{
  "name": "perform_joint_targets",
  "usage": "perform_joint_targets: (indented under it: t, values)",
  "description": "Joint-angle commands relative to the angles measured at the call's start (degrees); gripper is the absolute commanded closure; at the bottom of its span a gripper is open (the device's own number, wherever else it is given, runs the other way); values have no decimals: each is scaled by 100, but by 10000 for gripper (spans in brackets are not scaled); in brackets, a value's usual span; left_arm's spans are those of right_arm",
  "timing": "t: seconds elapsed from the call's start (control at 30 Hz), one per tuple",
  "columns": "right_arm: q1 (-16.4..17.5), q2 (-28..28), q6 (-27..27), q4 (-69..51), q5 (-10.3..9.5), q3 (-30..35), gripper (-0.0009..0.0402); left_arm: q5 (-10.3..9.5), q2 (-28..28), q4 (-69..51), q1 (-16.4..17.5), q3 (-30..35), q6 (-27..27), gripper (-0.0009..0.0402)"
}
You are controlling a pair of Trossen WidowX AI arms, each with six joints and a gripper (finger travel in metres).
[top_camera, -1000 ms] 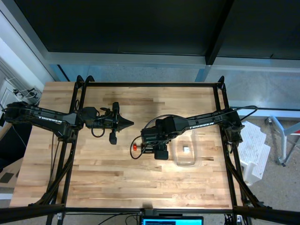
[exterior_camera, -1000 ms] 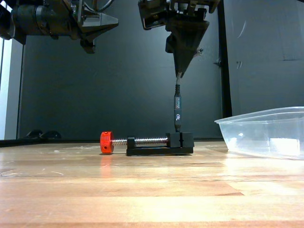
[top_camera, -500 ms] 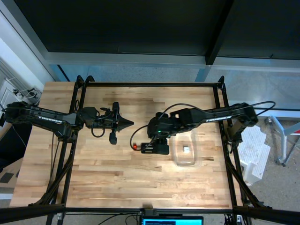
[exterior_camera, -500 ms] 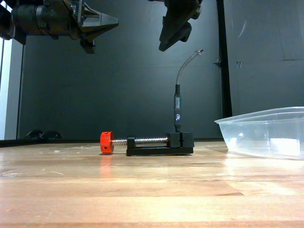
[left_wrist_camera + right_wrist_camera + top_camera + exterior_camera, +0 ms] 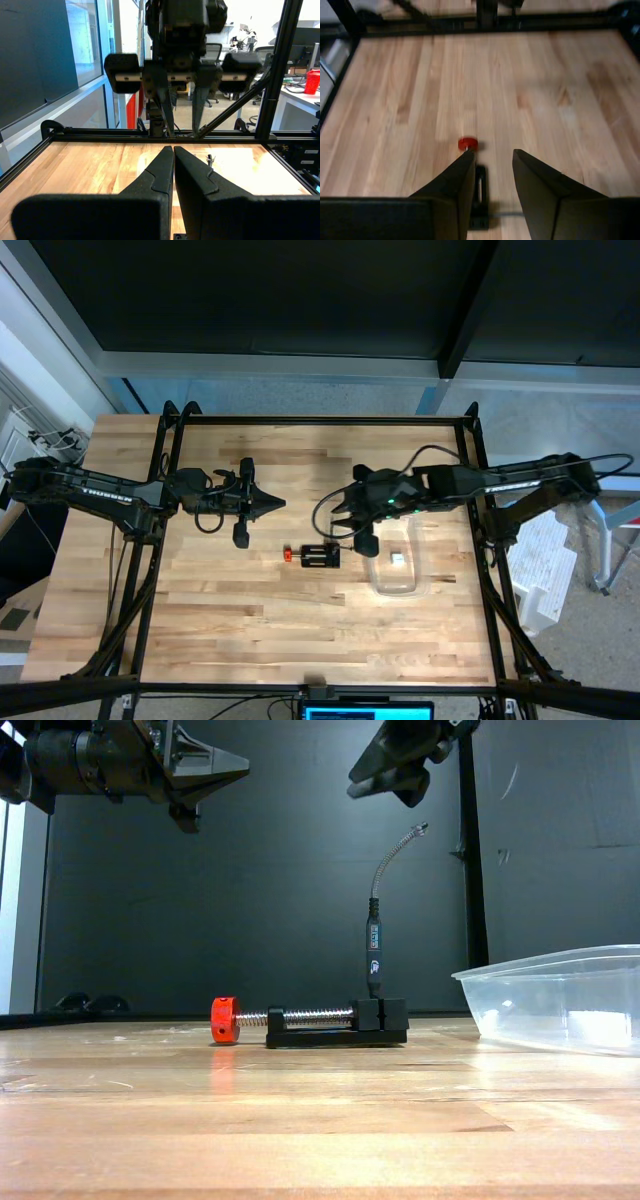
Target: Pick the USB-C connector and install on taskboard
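Observation:
The taskboard (image 5: 336,1021) is a small black block with a red-orange knob (image 5: 225,1019), lying mid-table (image 5: 320,557). The USB-C connector (image 5: 373,946) stands upright in the block's right end, its thin curved tail rising free. My right gripper (image 5: 356,780) hangs open above and to the right of it, touching nothing. In the right wrist view its open fingers (image 5: 492,155) frame the knob (image 5: 467,144) and the block (image 5: 479,195) below. My left gripper (image 5: 274,504) is shut and empty, held high left of the board (image 5: 173,149).
A clear plastic tray (image 5: 382,581) with a small white cube (image 5: 397,558) sits just right of the board; its wall (image 5: 560,998) shows in the low view. A black frame (image 5: 320,421) borders the table.
The right gripper has let go of the connector, opened, and drawn up and back to the right. The connector stays upright in the taskboard. The left arm has not moved.

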Motion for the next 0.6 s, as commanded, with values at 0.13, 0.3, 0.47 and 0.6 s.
perform_joint_targets:
  t: [0.13, 0.3, 0.47, 0.6]
  values:
    - [-225, -702, -22, 994, -61, -850, 350, 2, 0, 0, 0, 0, 2, 393]
    - [-278, -1174, -146, 1716, -68, -1384, 396, 2, 0, 2, 0, 0, 2, 393]
    - [-470, -1478, -131, 2210, -332, -1788, 395, 2, 0, 2, 2, 0, 2, 393]
    - [-492, -1663, -142, 2662, -352, -2079, 394, 2, 0, 2, 2, 0, 2, 393]
